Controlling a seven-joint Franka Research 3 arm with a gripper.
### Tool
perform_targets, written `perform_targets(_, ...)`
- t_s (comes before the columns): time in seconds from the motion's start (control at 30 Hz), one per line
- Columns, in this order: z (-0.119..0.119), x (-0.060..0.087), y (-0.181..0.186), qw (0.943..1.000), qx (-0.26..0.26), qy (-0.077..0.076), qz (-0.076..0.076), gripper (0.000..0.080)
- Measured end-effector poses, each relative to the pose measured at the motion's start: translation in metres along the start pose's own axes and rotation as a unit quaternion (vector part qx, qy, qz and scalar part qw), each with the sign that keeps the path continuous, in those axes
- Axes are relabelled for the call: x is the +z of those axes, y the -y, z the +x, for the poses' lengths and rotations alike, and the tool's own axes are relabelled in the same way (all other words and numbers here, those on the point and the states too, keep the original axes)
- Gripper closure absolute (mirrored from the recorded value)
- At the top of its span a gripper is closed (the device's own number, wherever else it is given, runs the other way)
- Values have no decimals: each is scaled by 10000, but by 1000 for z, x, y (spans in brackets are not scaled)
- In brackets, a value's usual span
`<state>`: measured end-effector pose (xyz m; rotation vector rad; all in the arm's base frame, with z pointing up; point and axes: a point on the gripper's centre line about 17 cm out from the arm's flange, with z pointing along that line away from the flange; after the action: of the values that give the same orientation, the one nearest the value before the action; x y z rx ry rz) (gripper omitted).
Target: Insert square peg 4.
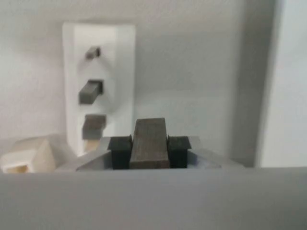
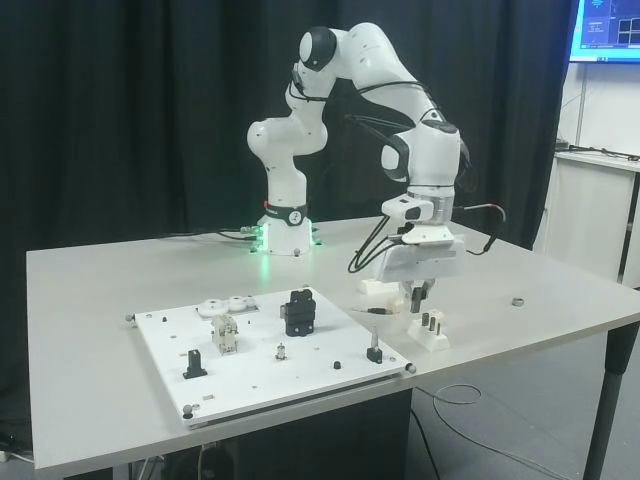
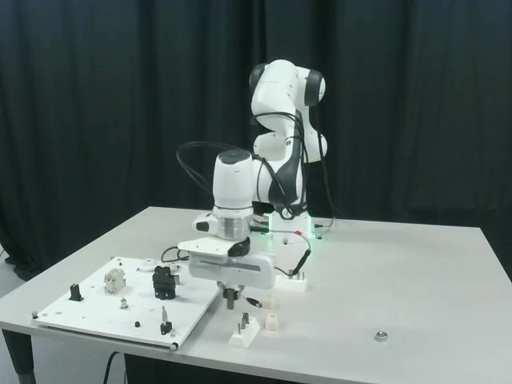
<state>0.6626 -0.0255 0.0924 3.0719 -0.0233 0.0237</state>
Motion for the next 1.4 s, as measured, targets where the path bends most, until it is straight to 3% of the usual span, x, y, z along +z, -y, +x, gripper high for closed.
perform_targets(0.3, 24, -27, -31, 9995, 28, -238, -210, 649)
perform_targets(0.9, 48, -80, -124, 9969, -19, -339, -705, 649)
perform_targets(1.1, 49, -91, -155, 9962, -214, -340, -769, 649)
perform_targets(1.4, 44, -99, -208, 9958, -114, -374, -829, 649)
